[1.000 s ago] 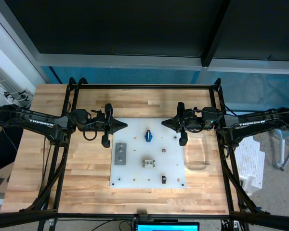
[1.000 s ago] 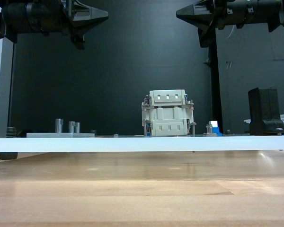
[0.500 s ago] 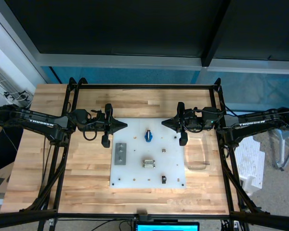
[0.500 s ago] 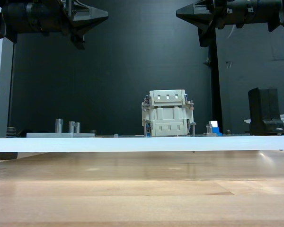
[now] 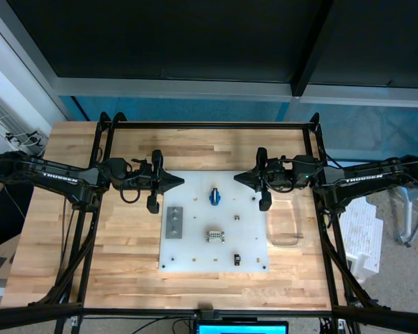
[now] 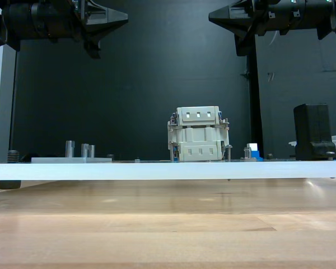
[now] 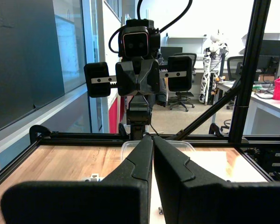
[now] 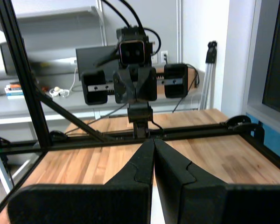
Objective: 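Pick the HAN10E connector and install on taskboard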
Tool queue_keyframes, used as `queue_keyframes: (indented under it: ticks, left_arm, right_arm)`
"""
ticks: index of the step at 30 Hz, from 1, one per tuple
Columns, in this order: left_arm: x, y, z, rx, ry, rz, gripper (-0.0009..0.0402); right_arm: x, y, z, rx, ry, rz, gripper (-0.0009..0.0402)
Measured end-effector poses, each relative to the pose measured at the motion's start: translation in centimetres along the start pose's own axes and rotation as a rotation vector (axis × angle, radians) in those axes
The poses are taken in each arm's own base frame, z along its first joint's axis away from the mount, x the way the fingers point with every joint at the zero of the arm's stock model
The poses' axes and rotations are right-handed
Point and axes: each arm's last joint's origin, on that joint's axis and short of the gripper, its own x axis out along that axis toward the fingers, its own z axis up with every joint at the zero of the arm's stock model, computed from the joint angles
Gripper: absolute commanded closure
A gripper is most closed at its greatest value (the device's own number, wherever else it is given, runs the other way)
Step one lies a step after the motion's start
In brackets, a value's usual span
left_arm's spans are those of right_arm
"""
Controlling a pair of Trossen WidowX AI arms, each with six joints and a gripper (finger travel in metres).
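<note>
Nothing had visibly moved since the earlier frames. You held the left gripper (image 5: 177, 182) and right gripper (image 5: 238, 177) clenched and empty, high at mid-frame. The small grey-beige rectangular HAN10E connector (image 5: 214, 236) sat on the large flat white taskboard (image 5: 195, 259), below and between them, about equally near, long axis left-right. The left arm (image 5: 52, 177) read TROSSEN.

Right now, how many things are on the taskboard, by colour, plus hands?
Grey metal block: 1
Blue knob: 1
Beige HAN10E connector: 1
Black part: 1
Small silver fitting: 1
Hands: 2, left hand and right hand, both shut, high near the taskboard's far edge
Total: 7
</note>
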Motion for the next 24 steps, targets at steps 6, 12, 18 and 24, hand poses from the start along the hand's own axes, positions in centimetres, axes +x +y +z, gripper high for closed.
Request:
queue_keyframes:
  ticks: [6,12,18,24]
  left_arm:
    - [0.0,0.0,0.0,0.0,0.0,0.0,0.0392]
    - [0.0,0.0,0.01,0.0,0.0,0.0,0.0392]
    - [0.0,0.0,0.0,0.0,0.0,0.0,0.0392]
    - [0.0,0.0,0.01,0.0,0.0,0.0,0.0392]
  right_arm:
    - [-0.02,-0.01,-0.05,-0.006,-0.001,0.0,0.0393]
    - [0.03,-0.04,-0.32,-0.007,0.018,-0.002,0.0393]
    - [0.04,-0.04,-0.48,-0.008,0.023,-0.002,0.0393]
    - [0.04,-0.04,-0.44,-0.008,0.019,-0.002,0.0393]
